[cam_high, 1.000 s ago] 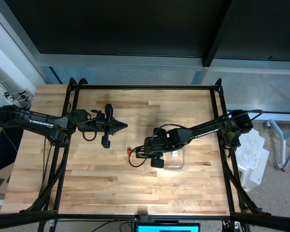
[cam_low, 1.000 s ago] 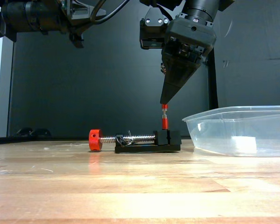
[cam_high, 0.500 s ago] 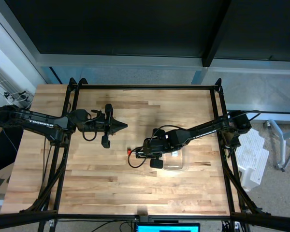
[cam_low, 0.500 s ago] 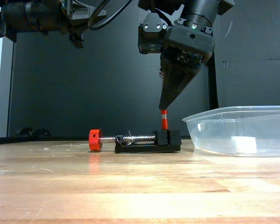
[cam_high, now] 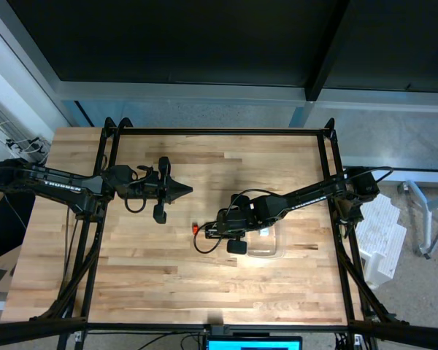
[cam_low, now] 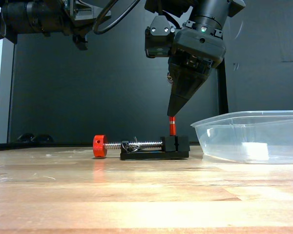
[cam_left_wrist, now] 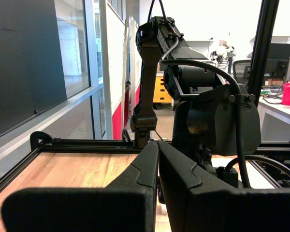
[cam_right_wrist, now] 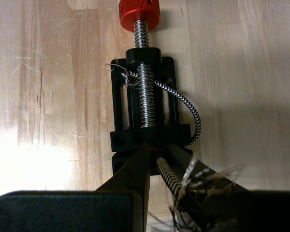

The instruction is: Pick the RCA connector and install on taskboard

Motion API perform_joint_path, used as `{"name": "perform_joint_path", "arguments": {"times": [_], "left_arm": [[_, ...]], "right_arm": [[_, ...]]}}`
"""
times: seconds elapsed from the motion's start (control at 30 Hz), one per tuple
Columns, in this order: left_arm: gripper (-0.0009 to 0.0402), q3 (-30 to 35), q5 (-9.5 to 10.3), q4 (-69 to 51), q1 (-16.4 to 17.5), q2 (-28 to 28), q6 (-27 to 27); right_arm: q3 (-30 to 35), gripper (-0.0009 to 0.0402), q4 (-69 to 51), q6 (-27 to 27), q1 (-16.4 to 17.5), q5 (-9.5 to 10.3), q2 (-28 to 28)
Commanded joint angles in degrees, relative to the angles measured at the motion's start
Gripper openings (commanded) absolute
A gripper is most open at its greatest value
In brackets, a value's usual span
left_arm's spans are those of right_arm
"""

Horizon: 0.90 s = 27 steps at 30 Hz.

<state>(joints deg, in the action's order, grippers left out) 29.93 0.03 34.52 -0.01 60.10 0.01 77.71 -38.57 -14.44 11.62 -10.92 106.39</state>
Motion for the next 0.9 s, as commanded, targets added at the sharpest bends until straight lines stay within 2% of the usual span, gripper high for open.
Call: {"name": "perform_joint_path", "arguments": {"times": [0.03,0.5,0.9], "left_arm": [[0.0000,0.0,-0.02,0.0,0.0,0.0,0.0],[0.0000,0.0,-0.02,0.0,0.0,0.0,0.0],[0.0000,0.0,-0.02,0.0,0.0,0.0,0.0]], "right_arm": [[0.0,0.0000,-0.2,0.0,0.0,-0.02,0.0],[0.0,0.0005,-0.2,0.0,0.0,-0.04,0.0],[0.0,0.0100,0.0,0.0,0.0,-0.04,-0.7]]}}
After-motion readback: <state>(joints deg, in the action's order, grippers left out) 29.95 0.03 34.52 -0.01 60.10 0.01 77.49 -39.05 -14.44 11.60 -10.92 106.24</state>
